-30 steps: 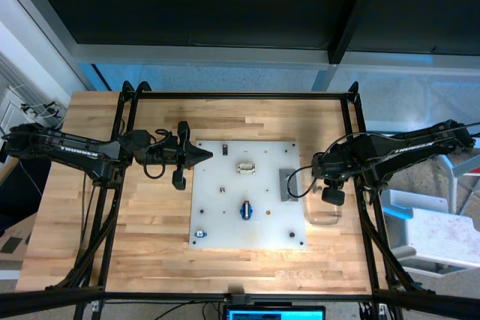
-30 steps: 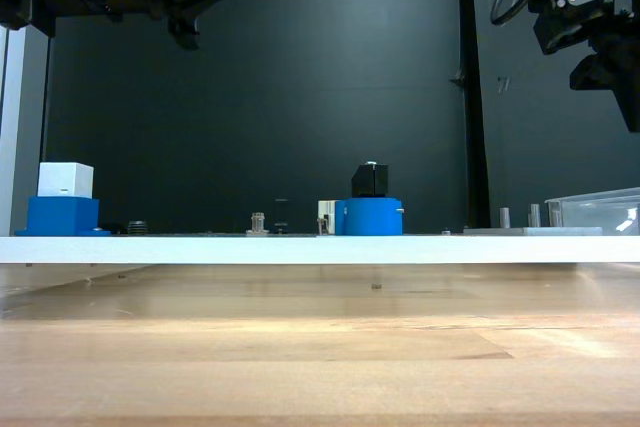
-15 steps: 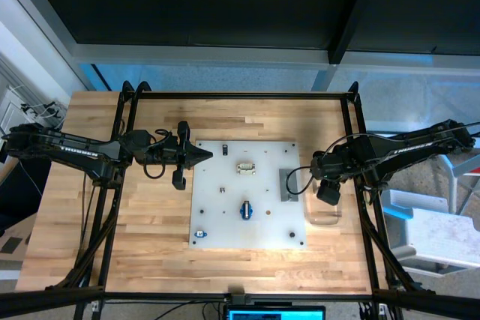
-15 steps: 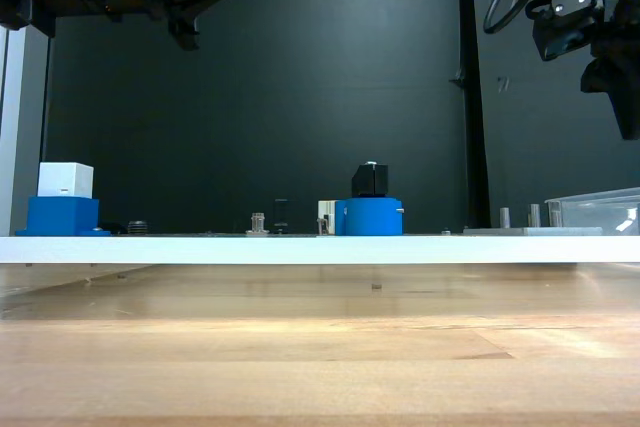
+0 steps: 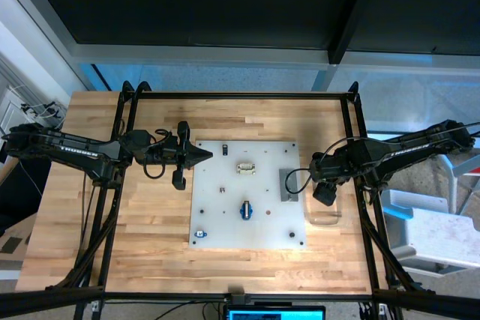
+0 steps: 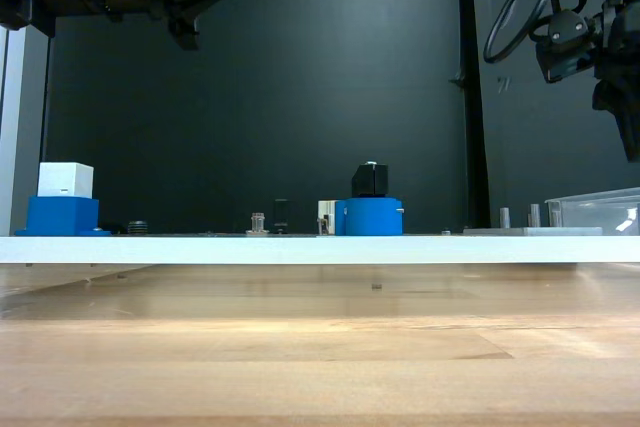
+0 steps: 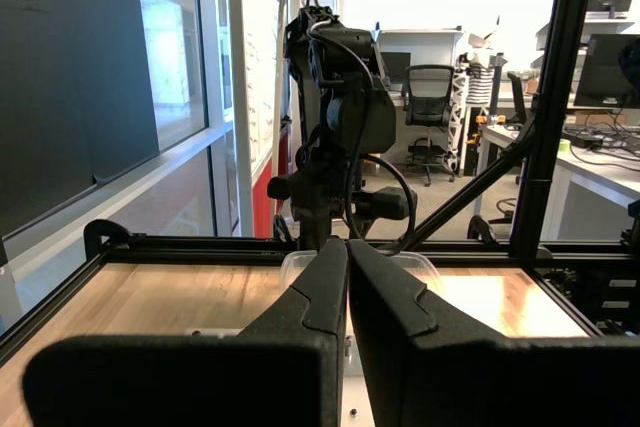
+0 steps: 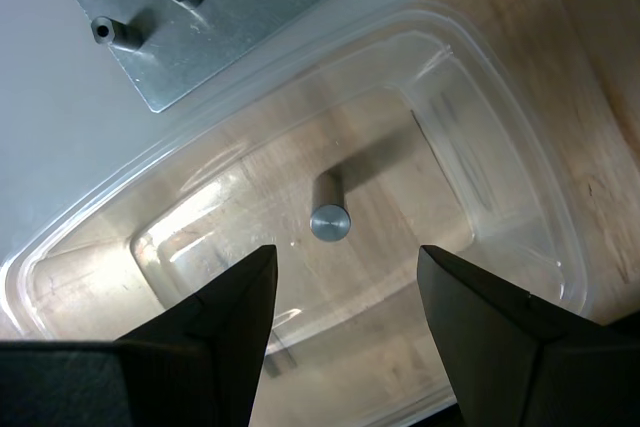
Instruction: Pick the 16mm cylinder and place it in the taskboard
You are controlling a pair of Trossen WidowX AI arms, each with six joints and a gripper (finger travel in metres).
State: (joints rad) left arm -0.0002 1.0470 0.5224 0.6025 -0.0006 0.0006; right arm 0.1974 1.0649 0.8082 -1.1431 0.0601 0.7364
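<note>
The 16mm cylinder (image 8: 330, 220) is judged to be solid metal: stiff, dense for its bulk, and smooth enough to slip under a weak pinch. It stands on end, so a touch from one side alone would likely topple it. The best hold looks like a squeeze across its round flank, a little below the top face, with both jaws closing evenly.

It is a short, dull grey pin with a flat, circular top that catches the light, and it throws a dark shadow behind it. It sits upright inside the clear plastic tray (image 8: 500, 137), apart from the tray's walls. The tray rests on the wooden surface (image 5: 112, 222), just beside the taskboard (image 5: 225, 215).

The right gripper (image 8: 345, 257) hangs above the tray, jaws spread wide. The cylinder lies beyond their tips and roughly centred in the gap between them, not yet touched. Farther out from the jaws lies the grey metal block (image 8: 230, 7) with two small posts.

The left gripper (image 7: 347, 247) hovers high over the board's far edge from the tray, jaws pressed together and holding nothing.

The tray looks light and may shift if nudged.
</note>
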